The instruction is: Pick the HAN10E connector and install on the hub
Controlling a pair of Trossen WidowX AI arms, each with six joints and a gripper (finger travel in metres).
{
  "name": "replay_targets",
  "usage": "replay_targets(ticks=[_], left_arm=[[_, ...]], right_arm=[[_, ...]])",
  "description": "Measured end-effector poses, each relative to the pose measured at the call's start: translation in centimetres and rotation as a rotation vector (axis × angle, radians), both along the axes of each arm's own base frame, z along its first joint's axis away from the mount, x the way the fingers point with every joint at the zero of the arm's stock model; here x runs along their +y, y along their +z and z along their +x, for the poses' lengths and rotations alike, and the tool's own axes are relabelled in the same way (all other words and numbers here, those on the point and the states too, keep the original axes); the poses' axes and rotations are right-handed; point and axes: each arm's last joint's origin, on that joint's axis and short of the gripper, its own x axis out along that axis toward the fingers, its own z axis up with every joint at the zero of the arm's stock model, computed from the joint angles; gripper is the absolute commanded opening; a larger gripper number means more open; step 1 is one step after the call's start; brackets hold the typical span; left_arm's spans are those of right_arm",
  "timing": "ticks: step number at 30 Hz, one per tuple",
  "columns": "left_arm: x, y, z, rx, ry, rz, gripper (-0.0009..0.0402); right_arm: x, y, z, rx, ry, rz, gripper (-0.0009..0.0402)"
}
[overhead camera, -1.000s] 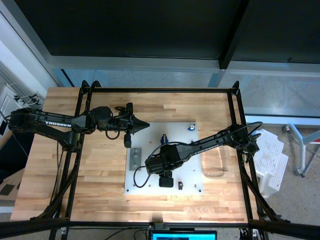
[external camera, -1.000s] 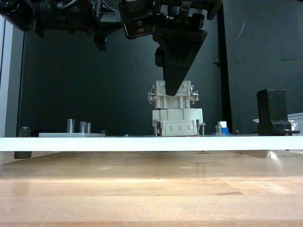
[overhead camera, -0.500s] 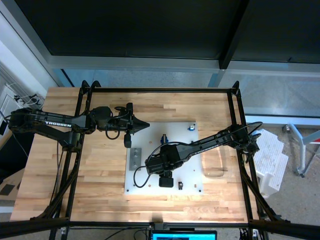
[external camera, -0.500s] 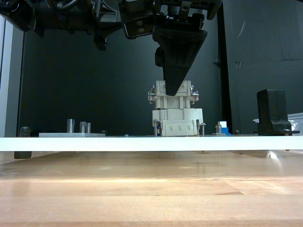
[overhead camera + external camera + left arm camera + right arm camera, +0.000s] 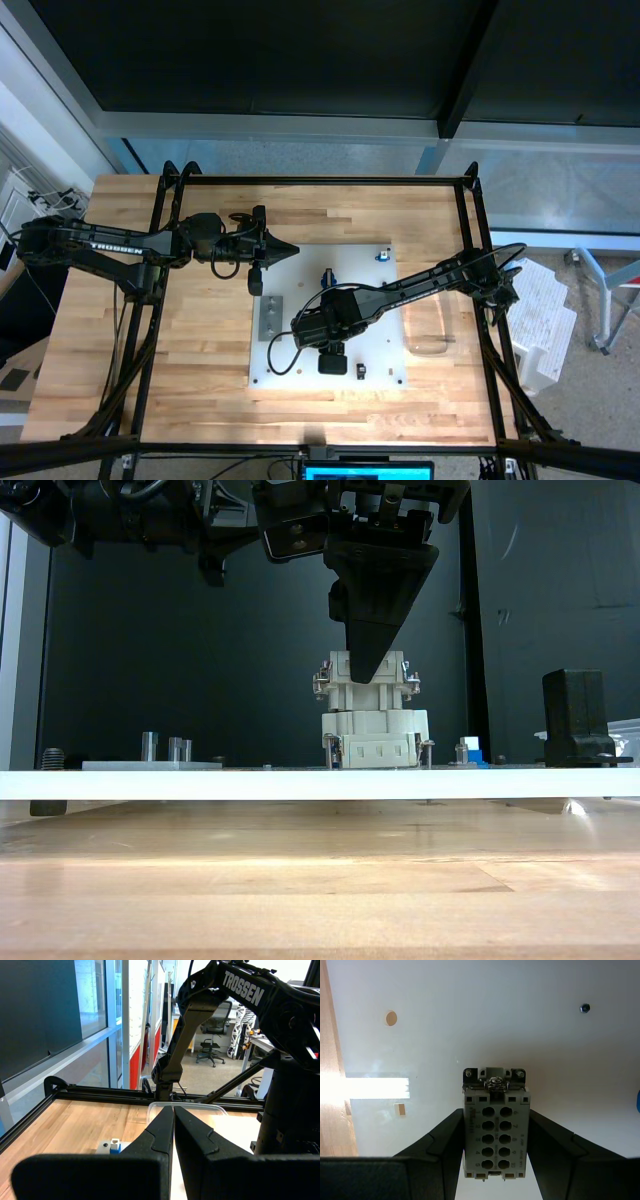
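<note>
1 connector [image 5: 494, 1127] in right tool [image 5: 494, 1112]; left tool [image 5: 173, 1111] aloft.

On the task board [image 5: 380, 345], near its middle, my right gripper [image 5: 496, 1132] clasps the HAN10E connector [image 5: 365, 685], stacked directly atop the hub [image 5: 375, 738]. The two-hole block [image 5: 269, 317] lies toward the board's left edge, an upright block [image 5: 577, 718] toward its near right. My left gripper [image 5: 290, 249] hangs over the board's far-left corner.

Under HAN10E connector [image 5: 494, 1125], hub [image 5: 374, 738] unseen from above
</note>
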Motion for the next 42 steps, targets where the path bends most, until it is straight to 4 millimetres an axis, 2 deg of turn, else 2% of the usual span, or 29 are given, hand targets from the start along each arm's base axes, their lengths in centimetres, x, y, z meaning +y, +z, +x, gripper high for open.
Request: replay_targets(ticks=[29, 34, 42], left_arm=[[0.0, 0.0, 0.0, -0.001, 0.0, 0.0, 0.0], [0.0, 0.0, 0.0, 0.0, 0.0, 0.0, 0.0], [0.0, 0.0, 0.0, 0.0, 0.0, 0.0, 0.0]], right_arm=[[-0.1, 0.3, -0.3, 0.014, 0.004, -0.01, 0.0065], [-0.2, 1.1, -0.6, 0.001, 0.004, -0.006, 0.0065], [-0.4, 3.3, -1.3, -0.057, 0.004, 0.013, 0.0064]])
